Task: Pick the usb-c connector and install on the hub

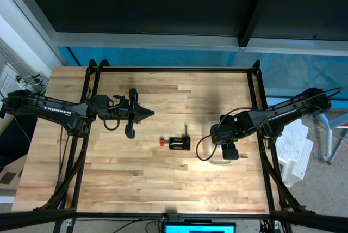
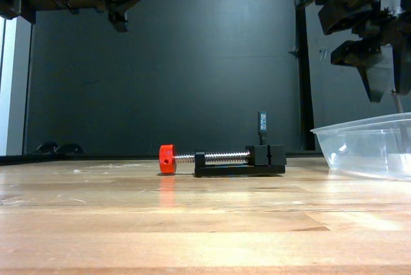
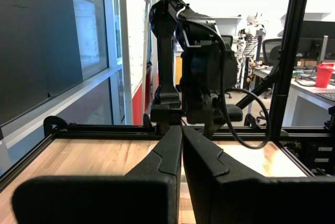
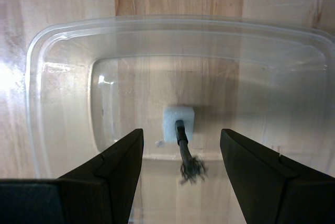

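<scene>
The usb-c connector, a small whitish block with a short dark frayed stub, lies on the floor of a clear plastic tray. My right gripper hangs open straight above it, one finger on either side and neither touching it. The hub is a black block at the table's middle with an orange-red knob at its left end and a thin dark pin standing up. My left gripper is shut and held high at the left, well away from the hub.
The clear tray stands right of the hub, below the right gripper. A black frame runs along the table's far and side edges. Bare wood lies between the hub and the near edge.
</scene>
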Available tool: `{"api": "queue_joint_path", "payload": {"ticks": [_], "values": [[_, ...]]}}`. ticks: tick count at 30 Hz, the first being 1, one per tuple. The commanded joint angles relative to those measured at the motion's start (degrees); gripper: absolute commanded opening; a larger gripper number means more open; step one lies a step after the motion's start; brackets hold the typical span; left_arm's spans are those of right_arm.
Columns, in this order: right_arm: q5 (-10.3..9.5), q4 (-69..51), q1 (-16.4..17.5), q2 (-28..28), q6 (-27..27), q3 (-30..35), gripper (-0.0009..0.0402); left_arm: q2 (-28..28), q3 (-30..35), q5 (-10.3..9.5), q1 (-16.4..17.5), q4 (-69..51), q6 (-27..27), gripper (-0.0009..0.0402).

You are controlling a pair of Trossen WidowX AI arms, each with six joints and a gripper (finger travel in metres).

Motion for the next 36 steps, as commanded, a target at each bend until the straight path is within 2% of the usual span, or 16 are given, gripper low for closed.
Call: {"api": "queue_joint_path", "payload": {"ticks": [1,12,20,23,28,36], "values": [[0.07,-0.96,0.04,-1.62,0.87,-0.68,0.0204,0.02,0.00,0.00,0.02,0.02,0.00,0.0000],[0.04,-1.09,0.57,-6.78,2.34,-5.33,0.0204,0.00,0.00,0.00,0.00,0.02,0.00,0.0000],[0.35,-0.92,0.76,-6.64,2.16,-5.44,0.0204,0.02,0.00,0.00,0.00,0.02,0.00,0.0000],[1.75,-0.76,0.87,-6.58,2.32,-5.44,0.0204,0.00,0.00,0.00,0.00,0.02,0.00,0.0000],[1.62,1.42,1.14,-4.50,2.25,-6.10,0.0204,0.00,0.00,0.00,0.02,0.02,0.00,0.0000],[1.62,5.95,1.97,-4.31,3.52,-9.68,0.0203,0.02,0.00,0.00,0.02,0.00,0.00,0.0000]]}}
